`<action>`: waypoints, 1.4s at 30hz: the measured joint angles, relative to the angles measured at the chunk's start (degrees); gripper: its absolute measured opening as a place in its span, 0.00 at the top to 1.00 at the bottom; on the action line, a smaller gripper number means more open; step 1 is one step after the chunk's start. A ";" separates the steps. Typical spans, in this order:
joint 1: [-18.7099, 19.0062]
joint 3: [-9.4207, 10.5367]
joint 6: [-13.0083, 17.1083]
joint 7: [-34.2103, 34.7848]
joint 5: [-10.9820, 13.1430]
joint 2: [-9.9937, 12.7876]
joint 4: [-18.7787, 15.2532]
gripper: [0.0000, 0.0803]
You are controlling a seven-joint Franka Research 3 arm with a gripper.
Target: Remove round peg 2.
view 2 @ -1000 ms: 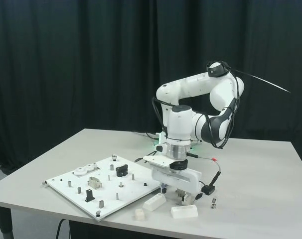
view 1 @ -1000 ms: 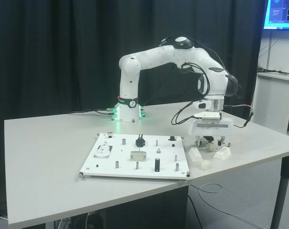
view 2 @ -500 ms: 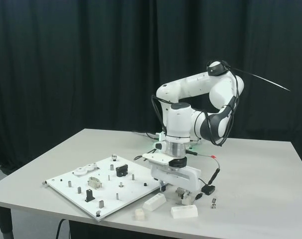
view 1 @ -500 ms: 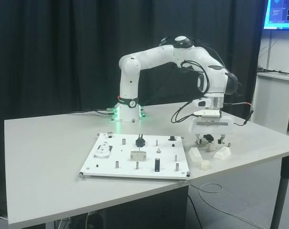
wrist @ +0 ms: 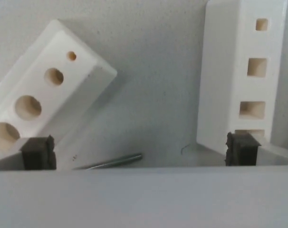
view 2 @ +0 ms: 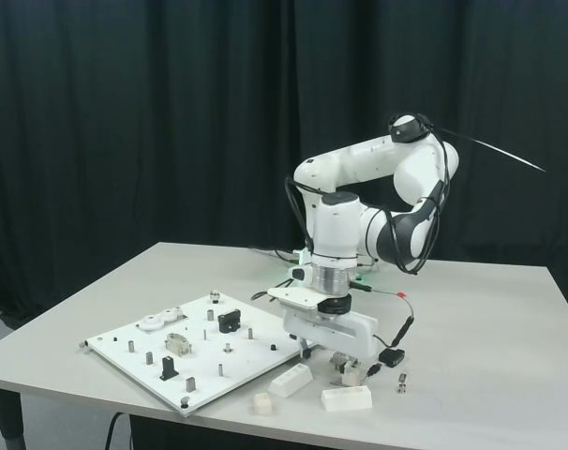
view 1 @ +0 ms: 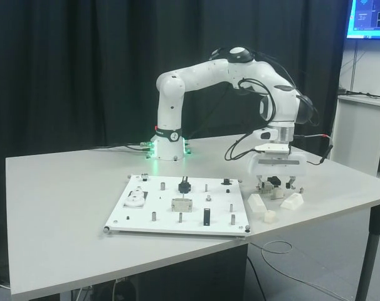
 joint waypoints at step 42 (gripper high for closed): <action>-6.00 -2.44 4.92 -1.82 -1.26 0.01 1.11 0.00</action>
